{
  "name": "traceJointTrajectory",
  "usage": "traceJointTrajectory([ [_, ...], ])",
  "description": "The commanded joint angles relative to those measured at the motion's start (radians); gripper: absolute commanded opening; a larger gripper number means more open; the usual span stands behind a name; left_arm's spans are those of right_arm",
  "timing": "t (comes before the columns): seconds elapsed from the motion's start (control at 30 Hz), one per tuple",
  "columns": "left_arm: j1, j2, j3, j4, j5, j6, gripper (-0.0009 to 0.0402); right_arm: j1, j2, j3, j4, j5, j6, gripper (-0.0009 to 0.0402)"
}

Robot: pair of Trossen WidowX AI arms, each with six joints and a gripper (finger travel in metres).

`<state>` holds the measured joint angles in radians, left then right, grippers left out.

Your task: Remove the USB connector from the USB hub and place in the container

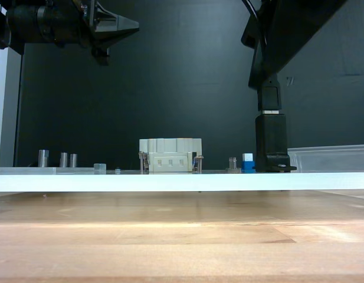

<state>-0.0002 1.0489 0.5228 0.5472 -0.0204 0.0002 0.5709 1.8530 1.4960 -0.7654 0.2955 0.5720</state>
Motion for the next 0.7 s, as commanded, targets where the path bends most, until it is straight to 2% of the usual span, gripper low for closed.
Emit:
traceJointTrajectory([
  [0.03,0.0,0.0,0.0,0.0,0.0,0.0,0.0001,-0.002,0.008,-0.001,0.0,0.0,-0.004,0.0168],
  [0.7,0.0,0.0,0.0,0.0,0.0,0.0,0.0001,-0.004,0.008,-0.002,-0.019,-0.008,-0.004,0.0059],
])
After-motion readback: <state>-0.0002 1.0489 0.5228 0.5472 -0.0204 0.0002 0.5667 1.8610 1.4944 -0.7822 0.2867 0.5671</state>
